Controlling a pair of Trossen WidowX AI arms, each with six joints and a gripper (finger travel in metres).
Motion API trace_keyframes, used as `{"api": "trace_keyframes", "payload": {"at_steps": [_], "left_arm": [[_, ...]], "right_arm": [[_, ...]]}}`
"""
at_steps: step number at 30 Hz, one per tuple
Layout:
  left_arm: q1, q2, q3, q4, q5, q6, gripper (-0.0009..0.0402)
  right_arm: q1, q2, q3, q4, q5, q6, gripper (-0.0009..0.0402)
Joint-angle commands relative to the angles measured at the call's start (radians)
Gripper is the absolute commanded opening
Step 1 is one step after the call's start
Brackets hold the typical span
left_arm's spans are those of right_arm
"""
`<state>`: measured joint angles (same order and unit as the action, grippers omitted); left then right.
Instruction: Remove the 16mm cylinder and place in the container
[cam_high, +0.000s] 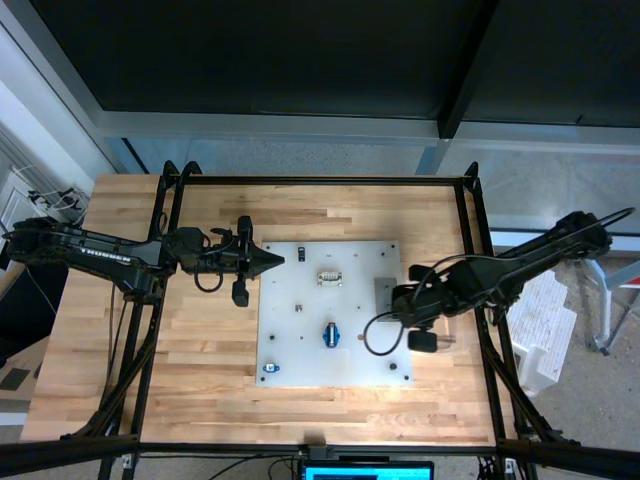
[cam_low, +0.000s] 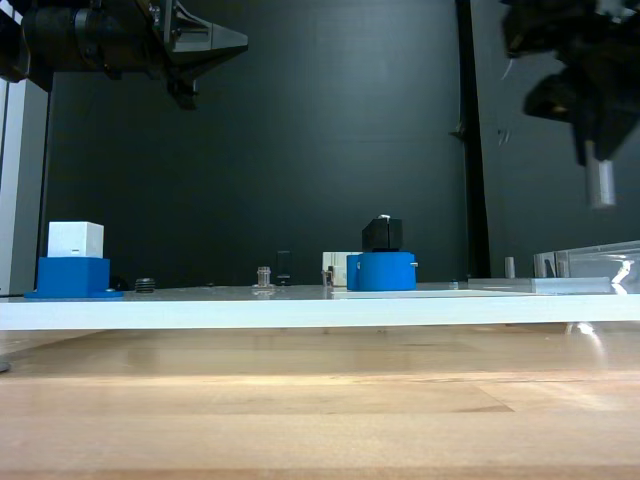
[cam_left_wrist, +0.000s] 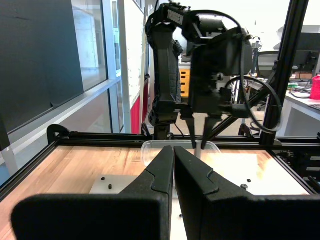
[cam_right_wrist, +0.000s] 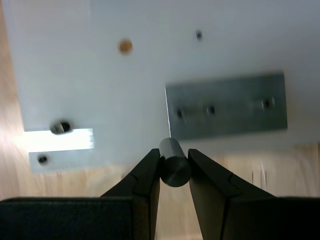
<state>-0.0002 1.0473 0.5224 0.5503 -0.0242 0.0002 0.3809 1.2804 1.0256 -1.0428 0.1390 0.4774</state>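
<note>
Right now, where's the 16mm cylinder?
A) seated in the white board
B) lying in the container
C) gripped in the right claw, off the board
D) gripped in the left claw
C: the 16mm cylinder is pinched in the right claw, hanging above the white board at its right edge; the left claw is shut, empty, by the board's left edge.

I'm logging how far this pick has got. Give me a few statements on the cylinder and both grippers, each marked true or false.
1. The right gripper grips the 16mm cylinder between its fingers. True.
2. The cylinder lies inside the container. False: it is held in the air, higher than the container.
3. The left gripper is shut and holds nothing. True.
4. The left gripper rests on the white board. False: it hovers well above the board, near its left edge.
</note>
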Motion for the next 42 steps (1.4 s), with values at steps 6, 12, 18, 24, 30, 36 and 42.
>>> {"api": "trace_keyframes", "payload": {"at_steps": [6,12,18,24,30,36,42], "left_arm": [[0.0,0.0,0.0,0.0,0.0,0.0,0.0],[0.0,0.0,0.0,0.0,0.0,0.0,0.0],[0.0,0.0,0.0,0.0,0.0,0.0,0.0],[0.0,0.0,0.0,0.0,0.0,0.001,0.0],[0.0,0.0,0.0,0.0,0.0,0.0,0.0],[0.0,0.0,0.0,0.0,0.0,0.0,0.0],[0.0,0.0,0.0,0.0,0.0,0.0,0.0]], "right_arm": [[0.027,-0.149,-0.151,-0.04,0.0,0.076,0.0],[0.034,-0.205,-0.233,-0.056,-0.001,0.121,0.0],[0.037,-0.211,-0.272,-0.046,-0.011,0.127,0.0],[0.039,-0.209,-0.272,-0.035,-0.009,0.126,0.0059],[0.039,-0.2,-0.272,-0.025,-0.001,0.141,0.0142],[0.039,-0.192,-0.272,-0.018,0.001,0.147,0.0178],[0.038,-0.192,-0.272,0.019,0.002,0.143,0.018]]}}
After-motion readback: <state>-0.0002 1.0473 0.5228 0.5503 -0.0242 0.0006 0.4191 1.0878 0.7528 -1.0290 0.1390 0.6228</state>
